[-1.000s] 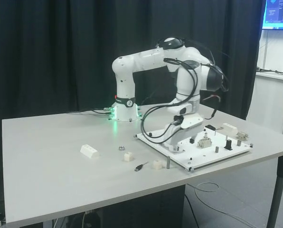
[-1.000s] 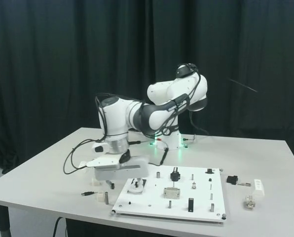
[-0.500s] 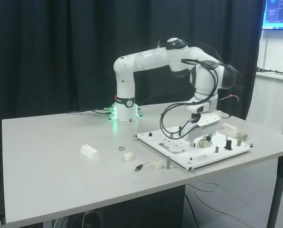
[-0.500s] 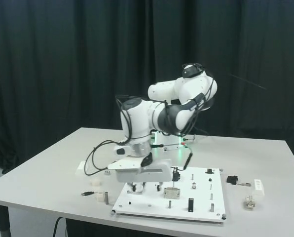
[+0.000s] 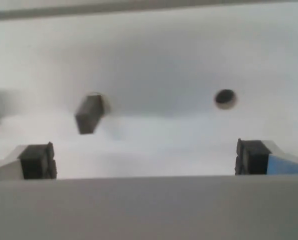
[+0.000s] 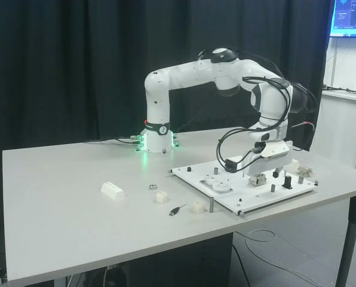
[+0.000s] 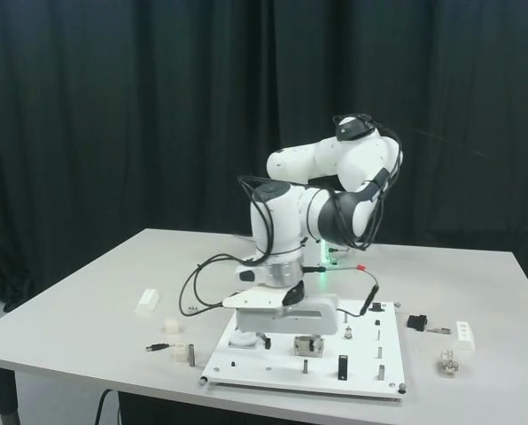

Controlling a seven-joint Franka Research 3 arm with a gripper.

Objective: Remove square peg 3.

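While gripper (image 5: 144, 159) gapes | one peg (image 5: 89, 113) | one hole (image 5: 225, 98)

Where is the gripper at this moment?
In both room views the gripper hangs low over the white board, above its middle. In the wrist view its fingers are apart, with a dark peg ahead.

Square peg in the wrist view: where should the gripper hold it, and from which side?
The open gripper should probably take the square peg by its top end, across two opposite flat faces, coming down from above: it stands up from the white board, sides free.
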